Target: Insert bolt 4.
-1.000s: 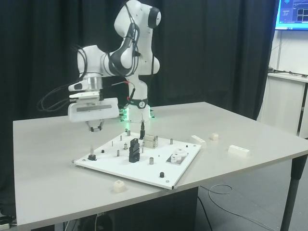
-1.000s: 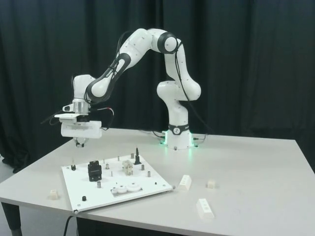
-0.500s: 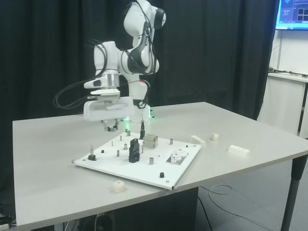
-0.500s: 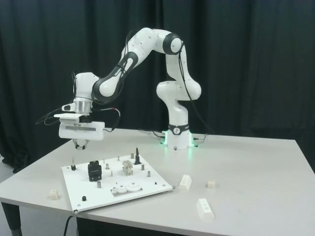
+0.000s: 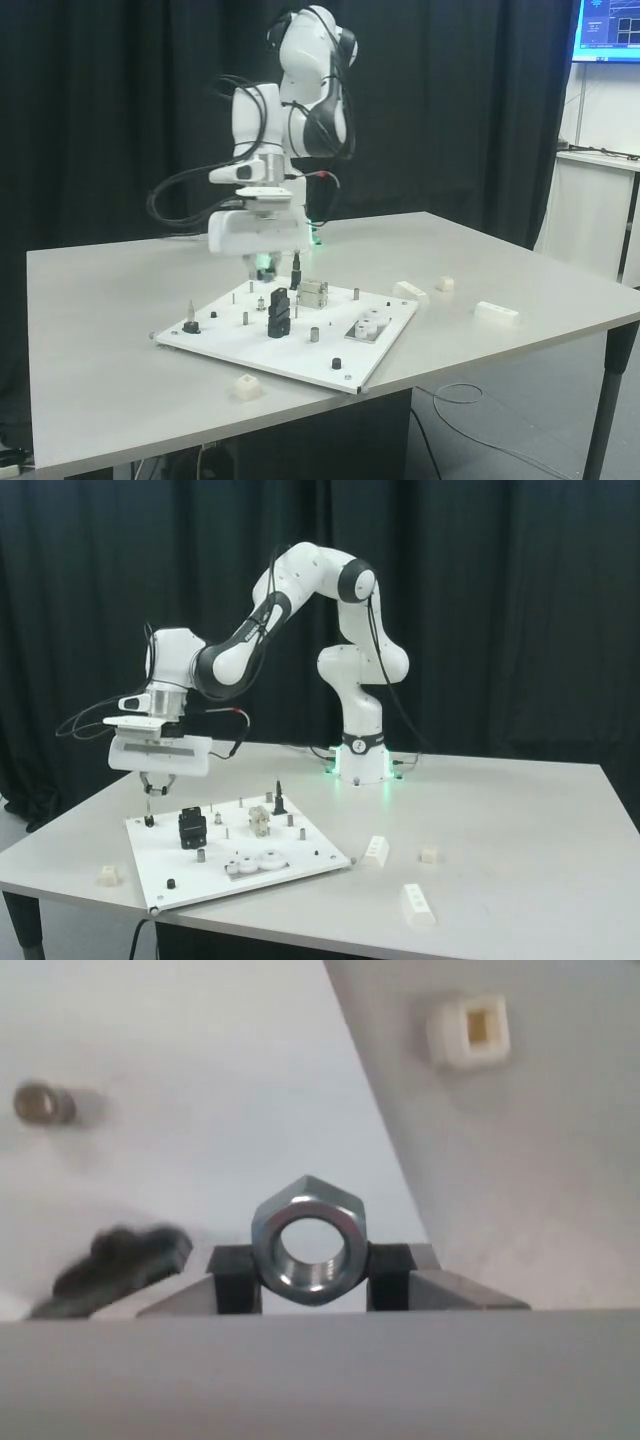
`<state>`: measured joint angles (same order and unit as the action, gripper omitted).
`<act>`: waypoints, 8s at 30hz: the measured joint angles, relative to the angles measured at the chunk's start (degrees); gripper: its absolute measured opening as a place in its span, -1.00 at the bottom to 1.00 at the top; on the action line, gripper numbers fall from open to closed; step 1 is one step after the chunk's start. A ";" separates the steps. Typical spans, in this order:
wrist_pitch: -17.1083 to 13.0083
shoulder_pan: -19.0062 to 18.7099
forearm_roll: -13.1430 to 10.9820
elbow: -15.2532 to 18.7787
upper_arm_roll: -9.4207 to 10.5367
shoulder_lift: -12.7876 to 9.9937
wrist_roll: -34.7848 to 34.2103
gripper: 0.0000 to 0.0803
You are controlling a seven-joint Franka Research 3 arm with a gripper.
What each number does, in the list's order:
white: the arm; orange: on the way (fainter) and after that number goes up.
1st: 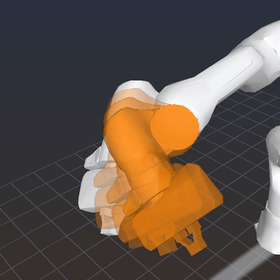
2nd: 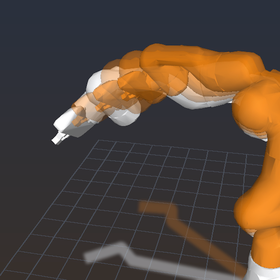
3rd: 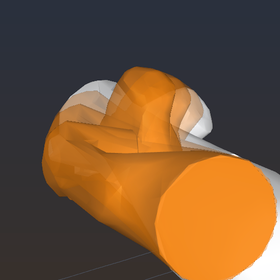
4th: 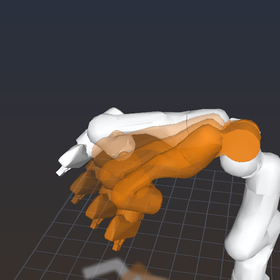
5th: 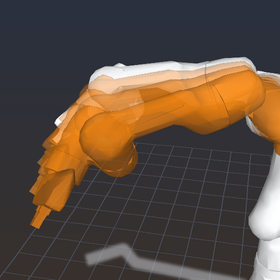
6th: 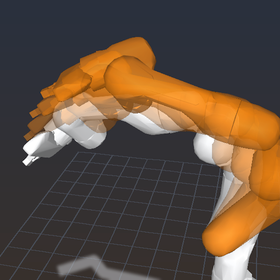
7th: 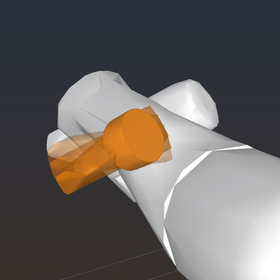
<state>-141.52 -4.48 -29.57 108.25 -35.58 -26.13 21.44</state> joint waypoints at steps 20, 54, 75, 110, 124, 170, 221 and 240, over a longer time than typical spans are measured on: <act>10.98 -1.46 3.04 -18.41 2.46 -12.02 0.03 -0.44; 20.68 4.81 6.76 -34.87 8.55 -22.74 8.41 -0.44; 25.02 6.66 2.88 -38.94 9.84 -27.09 2.12 -0.44; 25.45 7.02 4.17 -41.47 9.49 -29.26 2.12 -0.44; 24.01 6.95 4.16 -41.47 9.64 -30.21 2.12 -0.44; 24.12 7.00 4.16 -41.28 9.60 -30.66 2.13 -0.44; 23.68 6.96 4.02 -40.93 9.65 -30.61 -0.61 -0.44; 24.07 6.96 3.53 -40.84 9.66 -30.51 -16.43 -0.44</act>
<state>-117.46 2.48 -26.05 67.42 -25.92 -56.64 5.01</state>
